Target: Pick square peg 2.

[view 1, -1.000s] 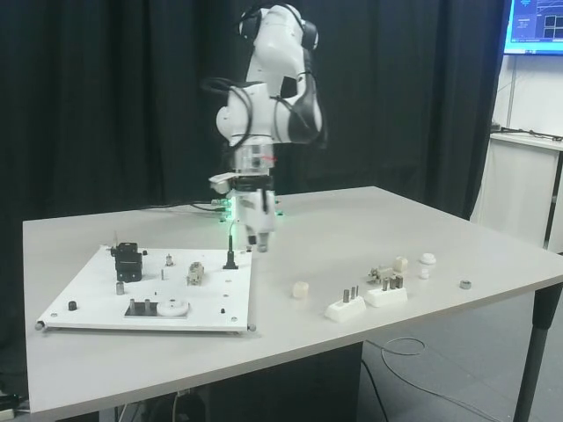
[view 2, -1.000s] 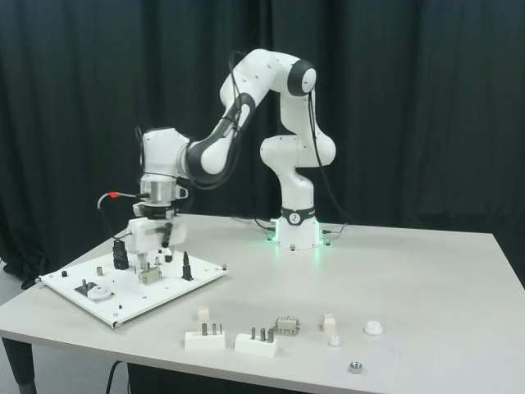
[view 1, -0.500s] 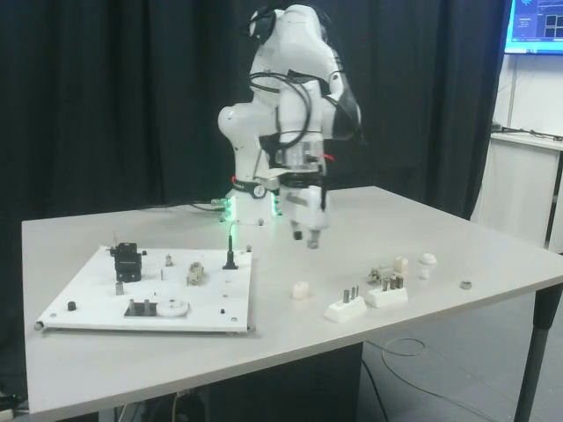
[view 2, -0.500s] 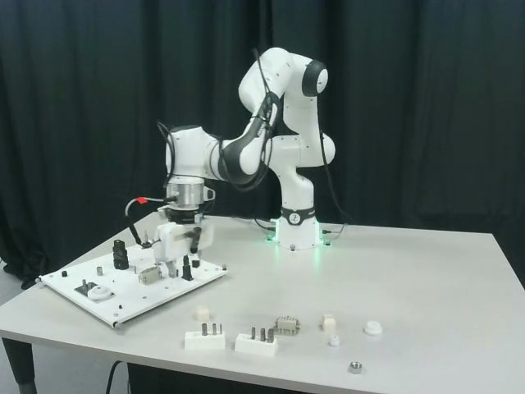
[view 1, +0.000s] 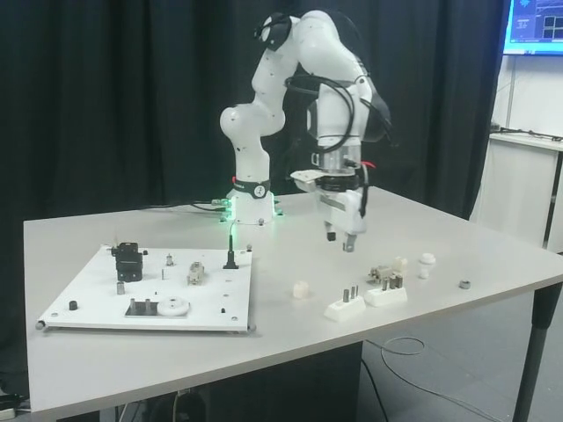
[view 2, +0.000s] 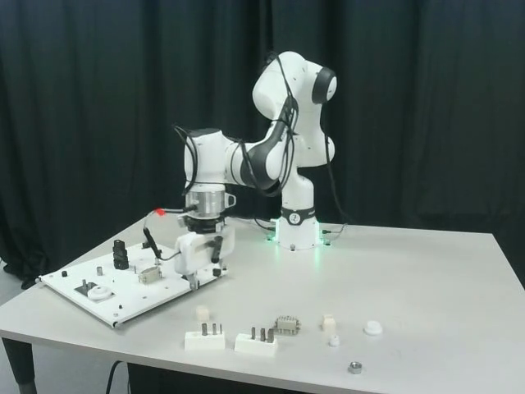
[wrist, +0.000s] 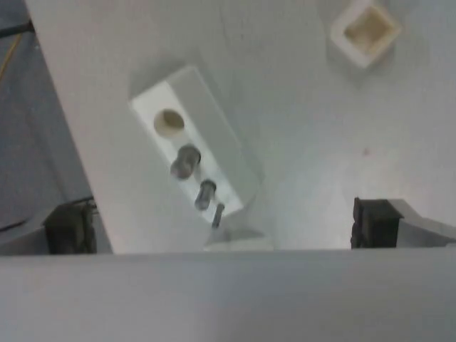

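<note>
Two white peg holders stand near the table's front edge, one [view 1: 345,306] [view 2: 204,338] beside the other [view 1: 385,294] [view 2: 256,341], each with short grey pegs upright in it. The wrist view looks down on one holder [wrist: 192,164] with an empty round hole and three grey pegs [wrist: 185,161] in a row. I cannot tell from these views which peg is square peg 2. My gripper [view 1: 338,242] [view 2: 205,268] [wrist: 222,226] hangs open above the table, behind the holders, with nothing between its black fingertips [wrist: 374,222].
A white board [view 1: 88,299] [view 2: 131,300] with small black and grey fixtures lies on the far side of the gripper from the holders' end of the table. A small white hollow cube [view 1: 300,289] [view 2: 202,313] [wrist: 363,28] sits near the holders. More small white parts [view 1: 427,264] and a nut [view 1: 465,284] lie beyond them.
The arm has swung away from above the white board and across the table to a spot over the peg holders. The gripper has stayed open and empty.
</note>
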Available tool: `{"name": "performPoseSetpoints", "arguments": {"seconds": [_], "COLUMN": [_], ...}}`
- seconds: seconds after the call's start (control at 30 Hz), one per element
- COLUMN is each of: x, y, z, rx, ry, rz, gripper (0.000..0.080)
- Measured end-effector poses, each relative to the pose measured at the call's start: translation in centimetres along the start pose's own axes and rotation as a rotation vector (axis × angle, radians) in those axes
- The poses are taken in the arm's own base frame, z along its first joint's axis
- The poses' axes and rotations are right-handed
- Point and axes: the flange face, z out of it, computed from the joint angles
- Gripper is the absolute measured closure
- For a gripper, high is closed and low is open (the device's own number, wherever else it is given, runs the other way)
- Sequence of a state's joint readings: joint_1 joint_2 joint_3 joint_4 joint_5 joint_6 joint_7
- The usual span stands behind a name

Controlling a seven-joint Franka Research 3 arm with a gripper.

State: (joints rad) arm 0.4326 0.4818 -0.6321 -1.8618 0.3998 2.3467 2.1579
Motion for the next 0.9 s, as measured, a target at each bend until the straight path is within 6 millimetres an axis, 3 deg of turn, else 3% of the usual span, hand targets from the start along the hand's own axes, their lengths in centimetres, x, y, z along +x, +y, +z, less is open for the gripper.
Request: {"name": "performPoseSetpoints", "arguments": {"seconds": [0.4, 0.9], "x": [-4.2, -7.6], "y": [2.4, 5.2], "z": [2.1, 4.9], "rx": [-0.025, -0.041], "ry": [0.028, 0.033], "rz": [-0.027, -0.05], "gripper": [0.0003, 0.0003]}}
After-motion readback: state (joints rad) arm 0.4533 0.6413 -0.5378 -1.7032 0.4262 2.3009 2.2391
